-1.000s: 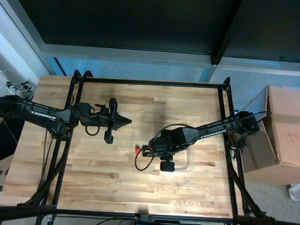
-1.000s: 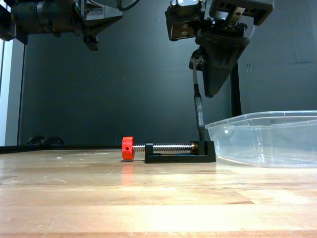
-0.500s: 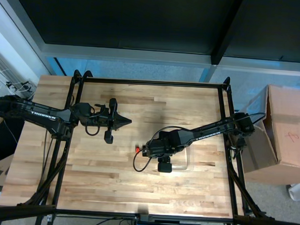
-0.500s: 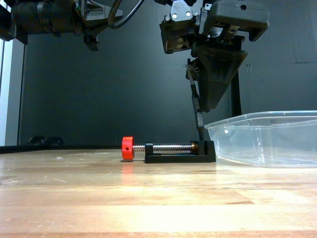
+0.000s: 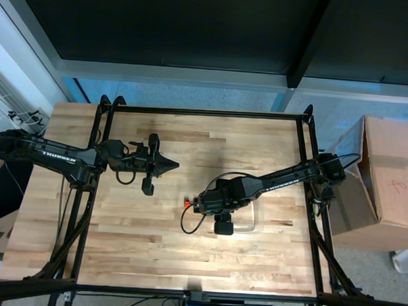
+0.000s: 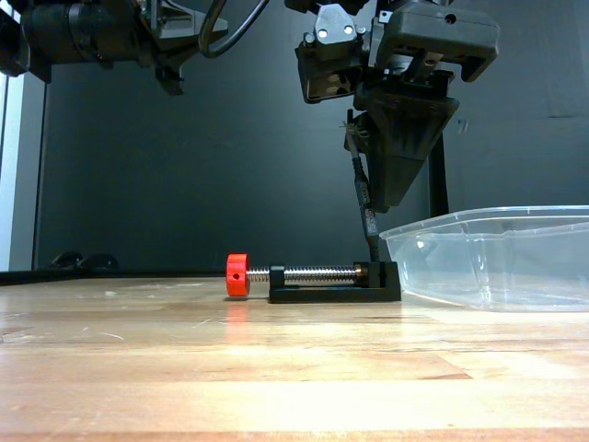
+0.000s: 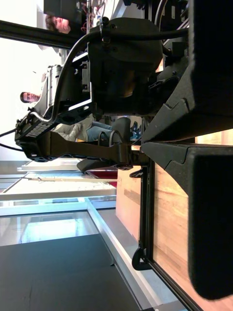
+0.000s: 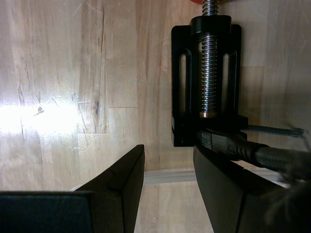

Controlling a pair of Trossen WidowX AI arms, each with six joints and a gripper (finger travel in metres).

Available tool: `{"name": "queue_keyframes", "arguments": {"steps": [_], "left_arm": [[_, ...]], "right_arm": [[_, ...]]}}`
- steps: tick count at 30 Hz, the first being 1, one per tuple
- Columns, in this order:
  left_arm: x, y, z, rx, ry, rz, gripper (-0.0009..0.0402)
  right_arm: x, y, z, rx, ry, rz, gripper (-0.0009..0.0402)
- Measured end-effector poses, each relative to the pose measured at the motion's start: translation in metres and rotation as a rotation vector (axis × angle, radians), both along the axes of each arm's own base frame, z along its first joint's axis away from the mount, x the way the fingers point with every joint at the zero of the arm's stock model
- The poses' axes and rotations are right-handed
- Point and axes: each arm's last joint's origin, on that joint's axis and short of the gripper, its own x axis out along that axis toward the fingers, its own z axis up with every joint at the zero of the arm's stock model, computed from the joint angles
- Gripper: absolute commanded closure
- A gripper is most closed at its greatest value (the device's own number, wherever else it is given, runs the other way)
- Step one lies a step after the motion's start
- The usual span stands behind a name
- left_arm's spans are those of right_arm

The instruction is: Remove the USB-C connector from the USB-C receptacle and place in the container

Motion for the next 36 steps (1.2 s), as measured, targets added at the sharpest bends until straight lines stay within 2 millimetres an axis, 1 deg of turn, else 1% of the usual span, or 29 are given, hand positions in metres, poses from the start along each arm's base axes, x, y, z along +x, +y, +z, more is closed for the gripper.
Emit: {"name": "queue_keyframes", "arguments": {"steps": [9,12,18,24,27,29,32,36], "left_arm": [[0.0,0.0,0.0,0.0,0.0,0.0,0.0393],[0.0,0.0,0.0,0.0,0.0,0.0,0.0393],[0.0,0.0,0.0,0.0,0.0,0.0,0.0393],[0.0,0.0,0.0,0.0,0.0,0.0,0.0393],[0.0,0.0,0.0,0.0,0.0,0.0,0.0393],[0.0,0.0,0.0,0.0,0.0,0.0,0.0393],[0.0,0.0,0.0,0.0,-0.001,0.0,0.0393],[0.0,0.0,0.0,0.0,-0.001,0.0,0.0393]], "right_arm": [[-0.001,0.0,0.0,-0.002,0.005,-0.001,0.0254],[-0.003,-0.001,0.004,-0.006,0.003,-0.001,0.0254],[-0.016,-0.005,0.025,-0.028,-0.006,-0.007,0.0254],[-0.034,-0.01,0.051,-0.027,-0.028,-0.006,0.0254],[-0.04,-0.016,0.06,-0.053,-0.04,-0.026,0.0254],[-0.042,-0.023,0.065,-0.064,-0.047,-0.047,0.0254],[-0.043,-0.031,0.067,-0.068,-0.04,-0.067,0.0254],[-0.045,-0.033,0.07,-0.066,-0.049,-0.068,0.0254]]}}
